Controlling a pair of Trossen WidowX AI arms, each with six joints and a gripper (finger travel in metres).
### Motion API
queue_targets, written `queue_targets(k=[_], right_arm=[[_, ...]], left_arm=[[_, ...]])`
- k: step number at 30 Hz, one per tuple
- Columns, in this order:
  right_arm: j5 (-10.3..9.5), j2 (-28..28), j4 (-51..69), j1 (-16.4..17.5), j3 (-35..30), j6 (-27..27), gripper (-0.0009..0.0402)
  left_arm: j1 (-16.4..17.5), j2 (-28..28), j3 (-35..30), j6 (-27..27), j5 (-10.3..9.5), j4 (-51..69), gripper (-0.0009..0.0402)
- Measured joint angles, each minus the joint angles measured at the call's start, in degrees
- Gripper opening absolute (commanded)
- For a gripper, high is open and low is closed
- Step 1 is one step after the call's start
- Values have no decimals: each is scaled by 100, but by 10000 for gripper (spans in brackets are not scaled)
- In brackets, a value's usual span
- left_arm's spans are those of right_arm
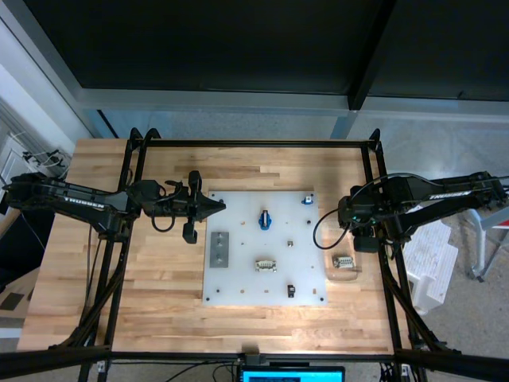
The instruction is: Pick the HAN10E connector and install on the hub
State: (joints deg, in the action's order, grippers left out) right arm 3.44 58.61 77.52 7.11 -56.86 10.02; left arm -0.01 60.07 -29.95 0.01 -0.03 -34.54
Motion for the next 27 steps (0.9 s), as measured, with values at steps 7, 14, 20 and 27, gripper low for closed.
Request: queue_targets(k=[7, 14, 20, 27], right_arm=[[0, 42, 48, 11, 2, 13, 221], [0, 256, 122, 37, 4, -26, 260], [0, 402, 133, 46, 7, -24, 268], [0, 415, 133, 66, 7, 85, 268]], left_arm=[[-2, 0, 2, 0, 0, 0, 0], [0, 0, 0, 0, 0, 0, 0], [0, 0, 2, -2, 0, 0, 0], [-2, 0, 0, -2, 0, 0, 0]])
